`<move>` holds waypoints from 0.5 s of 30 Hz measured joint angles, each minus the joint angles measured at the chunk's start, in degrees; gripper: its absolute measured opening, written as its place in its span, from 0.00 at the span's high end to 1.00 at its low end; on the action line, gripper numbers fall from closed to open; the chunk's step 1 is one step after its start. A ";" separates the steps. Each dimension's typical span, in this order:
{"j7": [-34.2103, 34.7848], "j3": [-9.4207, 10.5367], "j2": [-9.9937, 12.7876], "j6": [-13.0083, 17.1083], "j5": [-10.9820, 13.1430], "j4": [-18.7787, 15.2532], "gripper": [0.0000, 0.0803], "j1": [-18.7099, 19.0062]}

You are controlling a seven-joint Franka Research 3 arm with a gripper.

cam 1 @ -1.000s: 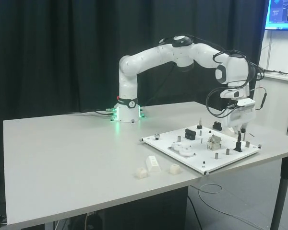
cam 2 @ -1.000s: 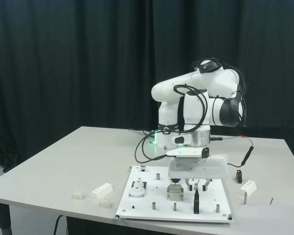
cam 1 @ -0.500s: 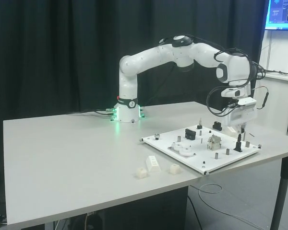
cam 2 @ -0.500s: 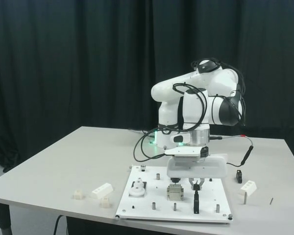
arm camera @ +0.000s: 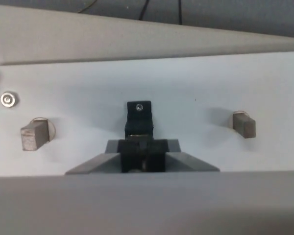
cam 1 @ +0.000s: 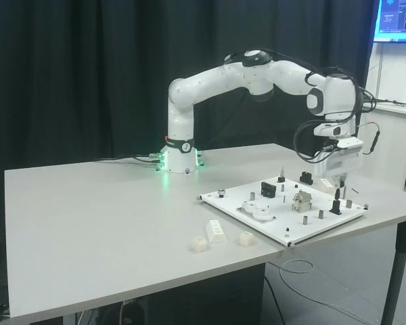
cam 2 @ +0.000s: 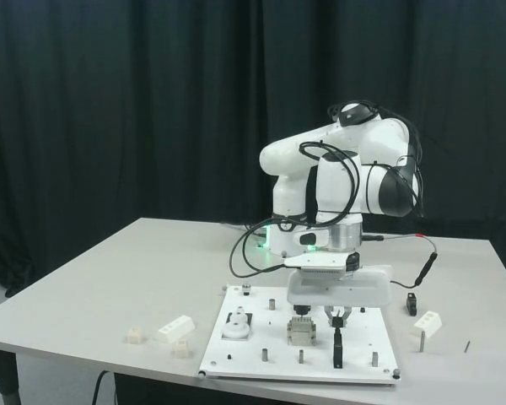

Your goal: Remove USB.

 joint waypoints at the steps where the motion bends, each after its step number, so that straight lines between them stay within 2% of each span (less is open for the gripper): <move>1: -0.05 -0.03 0.01 -0.02 -0.32 0.17 0.97 -0.01; 5: -0.16 -0.54 0.23 -0.55 -1.84 1.14 0.97 -0.01; 10: -0.14 -1.87 0.99 -3.21 -3.60 2.56 0.97 0.00; 15: 0.21 -3.38 1.65 -5.83 -4.08 3.51 0.97 0.01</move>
